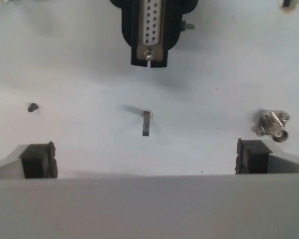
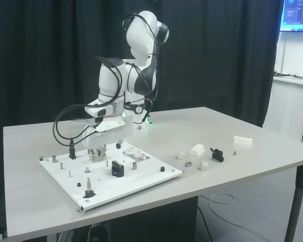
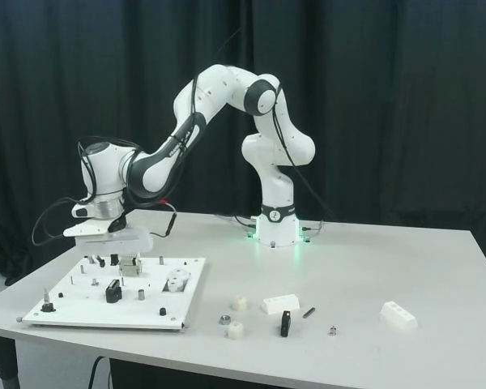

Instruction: Remove square peg 1.

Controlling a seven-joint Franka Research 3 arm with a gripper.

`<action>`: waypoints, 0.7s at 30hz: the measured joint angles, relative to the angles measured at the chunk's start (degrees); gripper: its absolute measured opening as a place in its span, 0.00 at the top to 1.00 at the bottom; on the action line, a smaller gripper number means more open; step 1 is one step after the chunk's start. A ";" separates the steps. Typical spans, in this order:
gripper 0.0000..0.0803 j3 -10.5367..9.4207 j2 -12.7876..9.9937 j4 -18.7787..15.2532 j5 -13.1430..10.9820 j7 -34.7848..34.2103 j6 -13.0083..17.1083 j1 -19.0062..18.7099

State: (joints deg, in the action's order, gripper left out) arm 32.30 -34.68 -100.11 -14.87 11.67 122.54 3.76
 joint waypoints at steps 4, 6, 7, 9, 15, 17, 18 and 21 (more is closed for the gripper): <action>0.00 -0.32 0.63 -2.45 -0.35 0.56 2.55 -0.02; 0.00 -0.47 0.93 -3.62 -0.47 0.78 3.89 -0.04; 0.00 -0.54 1.06 -4.15 -0.52 0.87 4.52 -0.04; 0.00 -0.69 1.33 -5.16 -0.64 1.01 5.71 -0.04; 0.00 -1.12 1.62 -7.39 -1.82 1.19 9.13 -0.05; 0.00 -1.24 1.62 -7.92 -2.43 1.24 10.15 -0.05; 0.00 -1.28 1.62 -8.18 -2.76 1.32 10.73 -0.05; 0.00 -1.37 1.62 -8.81 -3.24 1.48 12.26 -0.06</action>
State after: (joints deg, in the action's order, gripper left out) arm 30.93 -33.06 -108.91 -18.11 13.15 134.81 3.71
